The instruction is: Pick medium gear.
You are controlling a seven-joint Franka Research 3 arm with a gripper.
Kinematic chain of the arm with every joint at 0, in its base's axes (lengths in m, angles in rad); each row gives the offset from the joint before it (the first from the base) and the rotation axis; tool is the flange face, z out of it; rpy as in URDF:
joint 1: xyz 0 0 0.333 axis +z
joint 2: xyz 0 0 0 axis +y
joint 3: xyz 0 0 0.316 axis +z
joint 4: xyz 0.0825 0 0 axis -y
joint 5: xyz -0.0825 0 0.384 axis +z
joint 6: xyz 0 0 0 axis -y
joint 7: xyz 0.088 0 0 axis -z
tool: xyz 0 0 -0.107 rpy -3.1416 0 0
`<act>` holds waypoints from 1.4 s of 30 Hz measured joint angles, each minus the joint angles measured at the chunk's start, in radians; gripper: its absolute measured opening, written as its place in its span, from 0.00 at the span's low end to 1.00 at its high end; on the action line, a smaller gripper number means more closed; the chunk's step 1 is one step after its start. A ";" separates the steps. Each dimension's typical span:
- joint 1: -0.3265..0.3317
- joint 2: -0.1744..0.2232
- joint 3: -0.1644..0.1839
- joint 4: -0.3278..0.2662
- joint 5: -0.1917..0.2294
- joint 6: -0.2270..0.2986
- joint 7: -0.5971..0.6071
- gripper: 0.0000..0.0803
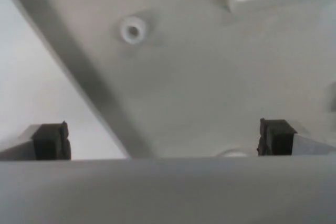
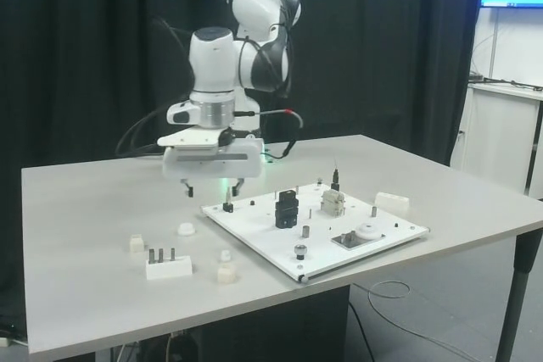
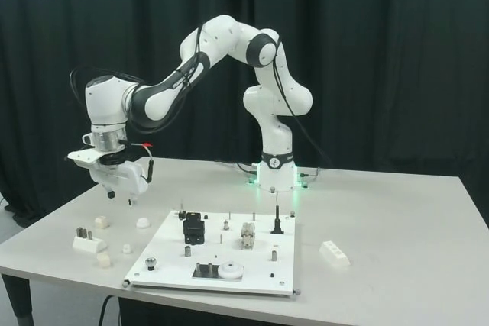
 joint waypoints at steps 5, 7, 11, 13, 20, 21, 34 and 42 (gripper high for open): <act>0.000 -0.017 -0.022 -0.059 0.016 0.039 -0.050 1.00; 0.000 -0.026 -0.029 -0.086 0.025 0.056 -0.080 1.00; -0.001 -0.045 -0.042 -0.138 0.050 0.085 -0.140 1.00; -0.001 -0.056 -0.047 -0.165 0.065 0.099 -0.173 1.00; -0.001 -0.096 -0.059 -0.269 0.116 0.170 -0.283 1.00; -0.001 -0.101 -0.060 -0.283 0.123 0.182 -0.298 1.00; 0.005 -0.140 -0.059 -0.419 0.178 0.351 -0.393 1.00; 0.024 -0.140 -0.057 -0.476 0.187 0.443 -0.392 1.00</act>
